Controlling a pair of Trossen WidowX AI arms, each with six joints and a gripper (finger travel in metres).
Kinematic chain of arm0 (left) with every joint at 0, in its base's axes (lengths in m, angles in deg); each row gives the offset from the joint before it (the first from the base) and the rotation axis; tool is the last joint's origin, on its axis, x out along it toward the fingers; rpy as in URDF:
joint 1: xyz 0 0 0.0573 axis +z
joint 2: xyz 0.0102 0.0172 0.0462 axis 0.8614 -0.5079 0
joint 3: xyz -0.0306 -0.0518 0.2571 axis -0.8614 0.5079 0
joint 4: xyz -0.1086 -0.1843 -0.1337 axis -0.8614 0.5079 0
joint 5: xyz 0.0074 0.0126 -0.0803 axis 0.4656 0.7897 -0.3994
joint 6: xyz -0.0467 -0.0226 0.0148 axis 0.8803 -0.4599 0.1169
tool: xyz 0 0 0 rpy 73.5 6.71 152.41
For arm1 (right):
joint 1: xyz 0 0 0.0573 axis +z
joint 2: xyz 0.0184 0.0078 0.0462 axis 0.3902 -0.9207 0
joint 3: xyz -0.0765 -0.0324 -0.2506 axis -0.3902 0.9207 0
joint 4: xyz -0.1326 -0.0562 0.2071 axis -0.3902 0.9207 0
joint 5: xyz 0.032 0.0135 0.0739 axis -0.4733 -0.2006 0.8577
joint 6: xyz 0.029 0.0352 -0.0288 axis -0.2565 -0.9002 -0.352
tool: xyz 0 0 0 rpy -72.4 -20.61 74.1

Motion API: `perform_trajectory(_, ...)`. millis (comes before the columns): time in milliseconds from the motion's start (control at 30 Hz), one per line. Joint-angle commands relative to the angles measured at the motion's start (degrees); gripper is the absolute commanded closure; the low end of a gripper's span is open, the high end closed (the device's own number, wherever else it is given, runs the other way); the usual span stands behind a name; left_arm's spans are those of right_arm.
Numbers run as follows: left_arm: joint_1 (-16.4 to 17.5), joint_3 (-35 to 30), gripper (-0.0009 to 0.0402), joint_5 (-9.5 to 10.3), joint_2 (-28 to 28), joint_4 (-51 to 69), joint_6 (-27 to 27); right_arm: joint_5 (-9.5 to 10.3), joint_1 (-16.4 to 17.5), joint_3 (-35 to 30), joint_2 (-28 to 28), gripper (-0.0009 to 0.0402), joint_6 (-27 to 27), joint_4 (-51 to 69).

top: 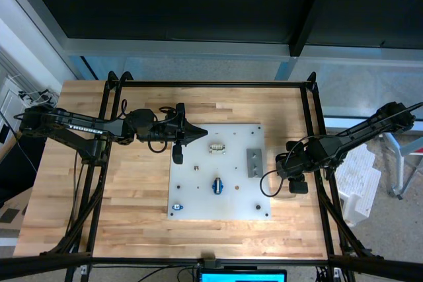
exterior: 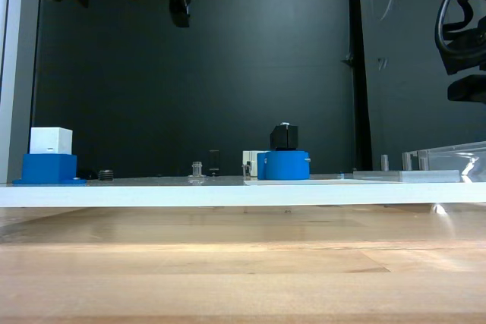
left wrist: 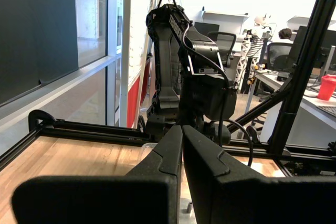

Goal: Pick the 16mm cylinder and install on the taskboard

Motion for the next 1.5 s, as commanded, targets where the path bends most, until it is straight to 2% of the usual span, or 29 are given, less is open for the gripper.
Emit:
perform_trajectory(33,0.0,0.0,0.0393,-0.02,-0.02,0.0,-0.02,0.0,0.09,0.74,0.0,0.0246,-0.04,-1.14)
perform_trajectory(800,0.0,0.0,0.0393,-0.02,-0.02,-0.02,-0.02,-0.02,0.72,2.89,0.0,0.0247,-1.53,-4.9)
perform_trajectory(1233,0.0,0.0,0.0393,-0.02,-0.02,0.0,-0.02,-0.07,0.9,3.23,0.0,0.0269,-1.97,-4.72)
perform_trajectory(1367,0.0,0.0,0.0393,-0.02,-0.02,0.0,-0.02,-1.46,0.96,3.32,0.0,0.0272,-2.62,-4.87)
perform_trajectory(1500,0.0,0.0,0.0393,-0.02,-0.02,0.0,-0.02,-1.49,1.03,3.32,0.0,0.0272,-2.64,-4.98)
